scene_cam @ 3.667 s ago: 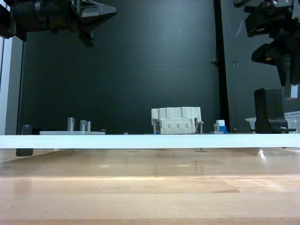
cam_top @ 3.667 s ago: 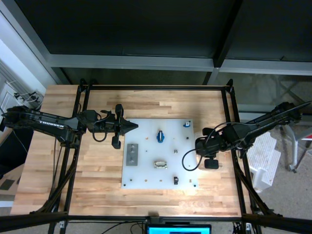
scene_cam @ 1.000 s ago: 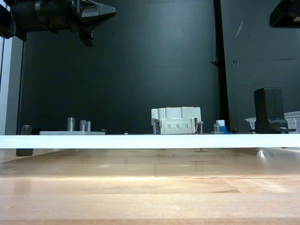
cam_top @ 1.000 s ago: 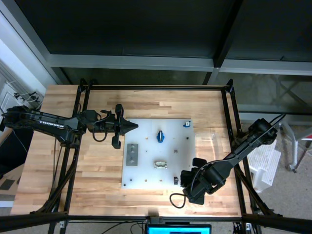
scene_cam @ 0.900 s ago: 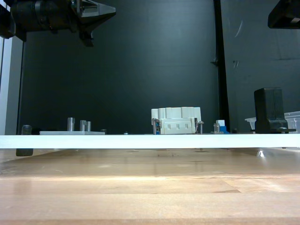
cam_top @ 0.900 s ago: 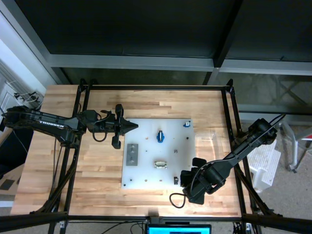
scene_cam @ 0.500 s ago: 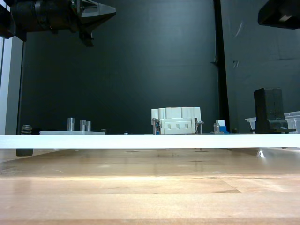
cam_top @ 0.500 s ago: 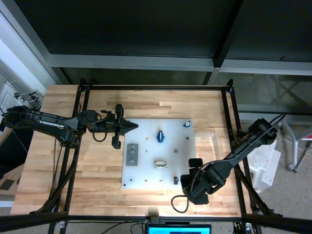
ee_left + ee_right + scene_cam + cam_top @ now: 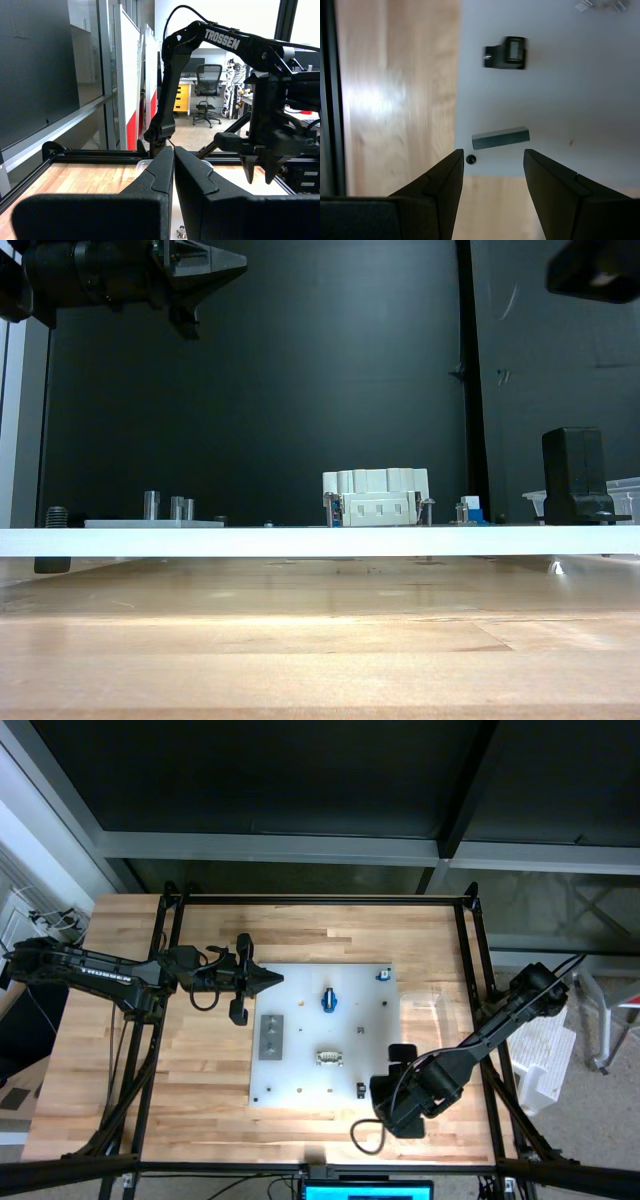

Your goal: Pick the 16mm bar and install on taskboard

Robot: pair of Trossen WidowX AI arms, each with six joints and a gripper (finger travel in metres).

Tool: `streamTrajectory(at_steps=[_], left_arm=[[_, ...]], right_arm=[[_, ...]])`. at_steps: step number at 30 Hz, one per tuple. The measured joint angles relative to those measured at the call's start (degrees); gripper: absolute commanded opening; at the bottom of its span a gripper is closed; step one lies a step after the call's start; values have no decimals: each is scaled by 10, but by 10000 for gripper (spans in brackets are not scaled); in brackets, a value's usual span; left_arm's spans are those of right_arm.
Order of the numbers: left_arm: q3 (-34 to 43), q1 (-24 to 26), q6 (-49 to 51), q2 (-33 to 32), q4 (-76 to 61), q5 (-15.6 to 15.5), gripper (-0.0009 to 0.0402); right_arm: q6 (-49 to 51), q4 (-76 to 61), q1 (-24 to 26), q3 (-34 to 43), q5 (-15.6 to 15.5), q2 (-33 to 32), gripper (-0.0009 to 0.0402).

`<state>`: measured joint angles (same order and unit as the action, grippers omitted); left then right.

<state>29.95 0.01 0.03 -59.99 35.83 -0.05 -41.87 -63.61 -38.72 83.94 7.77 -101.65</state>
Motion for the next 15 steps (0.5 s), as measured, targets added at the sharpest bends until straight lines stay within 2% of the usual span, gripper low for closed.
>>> streamTrajectory(at_steps=[8, 11, 15], left_arm=[[0, 0, 0, 0, 0, 0, 0], [0, 0, 0, 0, 0, 0, 0], [0, 0, 0, 0, 0, 0, 0]], right_arm=[[-310, 3, 9, -2, 6, 0, 165], [-380, 4, 10, -6, -2, 0, 165], [-422, 14, 12, -19, -22, -1, 165]])
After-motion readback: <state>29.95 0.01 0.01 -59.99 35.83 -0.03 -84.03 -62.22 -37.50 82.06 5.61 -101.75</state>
